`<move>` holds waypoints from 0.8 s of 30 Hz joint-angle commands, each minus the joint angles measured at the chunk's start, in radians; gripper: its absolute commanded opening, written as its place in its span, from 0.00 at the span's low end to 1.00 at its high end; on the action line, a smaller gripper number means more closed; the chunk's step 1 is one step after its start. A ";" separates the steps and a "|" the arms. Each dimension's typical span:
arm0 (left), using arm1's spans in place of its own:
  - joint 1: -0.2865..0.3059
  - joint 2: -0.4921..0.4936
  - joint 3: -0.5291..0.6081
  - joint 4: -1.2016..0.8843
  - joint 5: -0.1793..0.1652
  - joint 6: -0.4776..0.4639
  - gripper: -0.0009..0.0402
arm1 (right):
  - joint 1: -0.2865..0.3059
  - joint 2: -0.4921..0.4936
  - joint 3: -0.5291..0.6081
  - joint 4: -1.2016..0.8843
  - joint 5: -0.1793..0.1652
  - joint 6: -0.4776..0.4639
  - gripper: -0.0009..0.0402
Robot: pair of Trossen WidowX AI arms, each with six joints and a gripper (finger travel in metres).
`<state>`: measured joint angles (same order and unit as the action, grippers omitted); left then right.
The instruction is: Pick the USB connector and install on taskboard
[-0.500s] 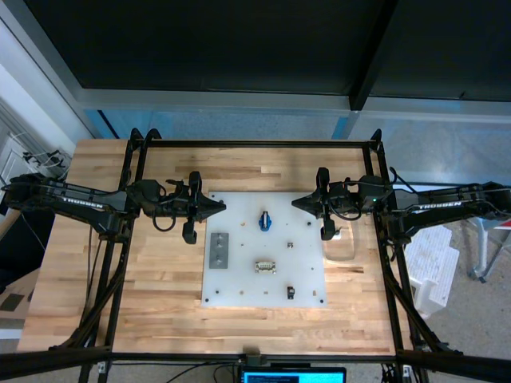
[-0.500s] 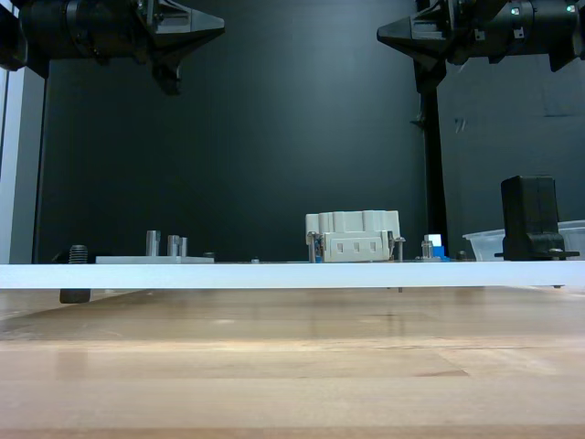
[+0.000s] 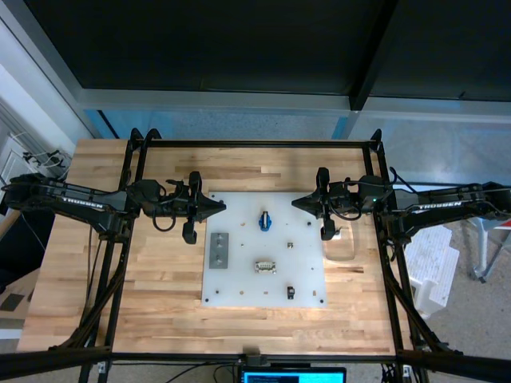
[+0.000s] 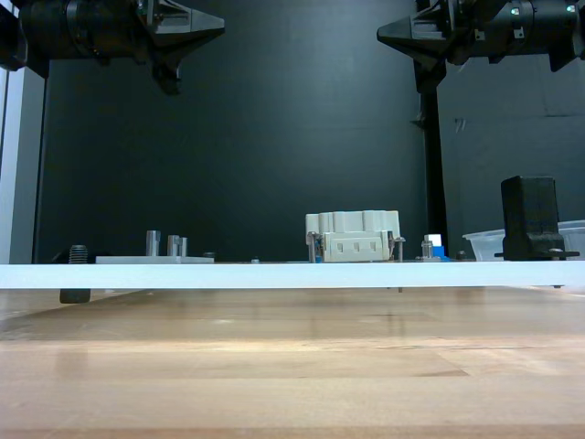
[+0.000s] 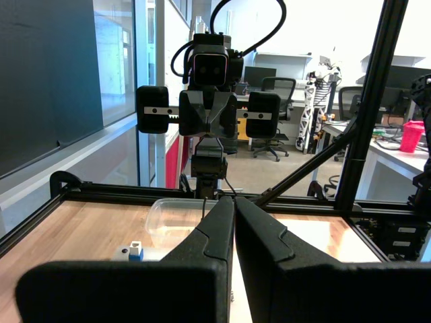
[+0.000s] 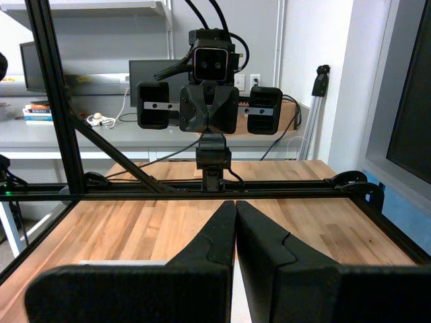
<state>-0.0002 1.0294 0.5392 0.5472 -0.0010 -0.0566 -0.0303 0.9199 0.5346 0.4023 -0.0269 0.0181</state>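
Evidently not yet started: the left end effector [image 3: 221, 206] and right end effector [image 3: 295, 204] hang clenched and empty, high above the taskboard [image 3: 239, 287], leaving it unobstructed. The USB connector isn't discernible; it is possibly in the clear tray [image 3: 342, 244] beside the board.

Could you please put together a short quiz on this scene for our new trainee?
1. True or false: the left end effector is shut on a connector.
2. Which part on the taskboard lies nearest the table's near edge? A) blue part B) grey metal block C) small black part
3. Fill in: the right end effector, hanging high near the board's far right corner, is ___ (open or shut).

Key:
1. False. The left end effector, high near the board's far left corner, is shut but holds nothing.
2. C.
3. Shut.
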 commanded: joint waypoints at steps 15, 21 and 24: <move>0.000 0.000 0.000 0.000 0.000 0.000 0.02 | -0.001 -0.113 0.189 -0.690 0.011 0.053 0.02; 0.000 0.000 0.000 0.000 0.000 0.000 0.02 | -0.001 -0.139 0.309 -1.075 0.010 0.048 0.02; 0.000 0.000 0.000 0.000 0.000 0.000 0.02 | 0.000 -0.166 0.348 -1.223 0.011 0.044 0.02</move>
<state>-0.0002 1.0290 0.5392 0.5468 -0.0010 -0.0563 -0.0311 0.7650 0.8680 -0.7670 -0.0174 0.0635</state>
